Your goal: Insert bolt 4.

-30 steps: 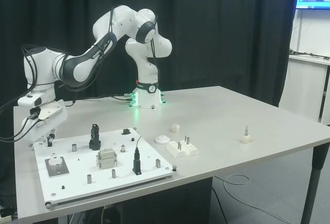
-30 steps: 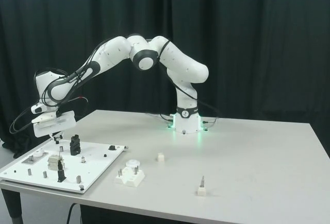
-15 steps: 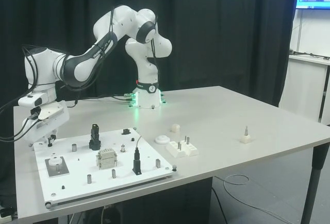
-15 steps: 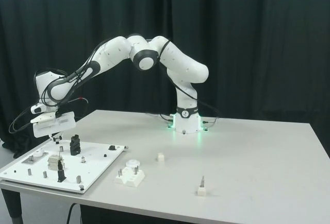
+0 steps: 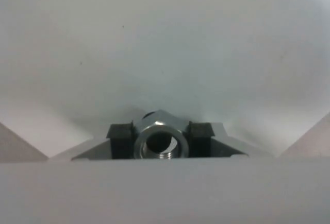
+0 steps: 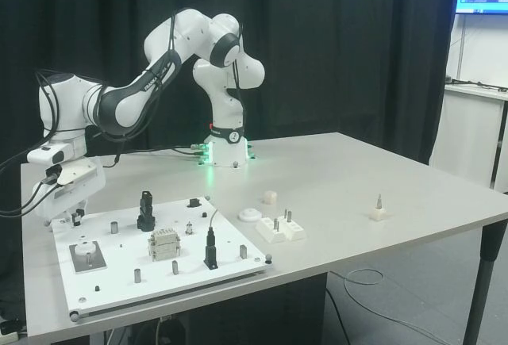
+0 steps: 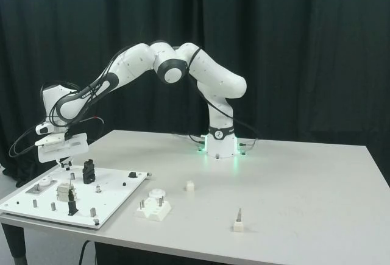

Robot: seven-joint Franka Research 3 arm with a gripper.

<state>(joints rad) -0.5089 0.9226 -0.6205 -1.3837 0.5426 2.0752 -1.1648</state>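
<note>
In the wrist view a metal hex-headed bolt (image 5: 160, 141) with a hollow head sits clamped between two black pads (image 5: 119, 137), over a plain pale surface. My gripper (image 5: 160, 144) is shut on it. In the room views the gripper (image 6: 75, 216) (image 7: 65, 164) hangs a little above the far left corner of the white assembly board (image 6: 230, 259) (image 7: 116, 207). The bolt itself is too small to make out there. Which hole lies under it cannot be told.
The board carries black connectors (image 6: 145, 212) (image 6: 211, 250), a grey block (image 6: 163, 246) and several short pegs. To its right on the grey table lie a white disc (image 6: 251, 216), a small cube (image 6: 270, 197), a white two-pin holder (image 6: 279, 228) and a pin block (image 6: 379, 212).
The gripper has risen slightly above the board's far left corner, still holding the bolt. Everything else stays where it was.
</note>
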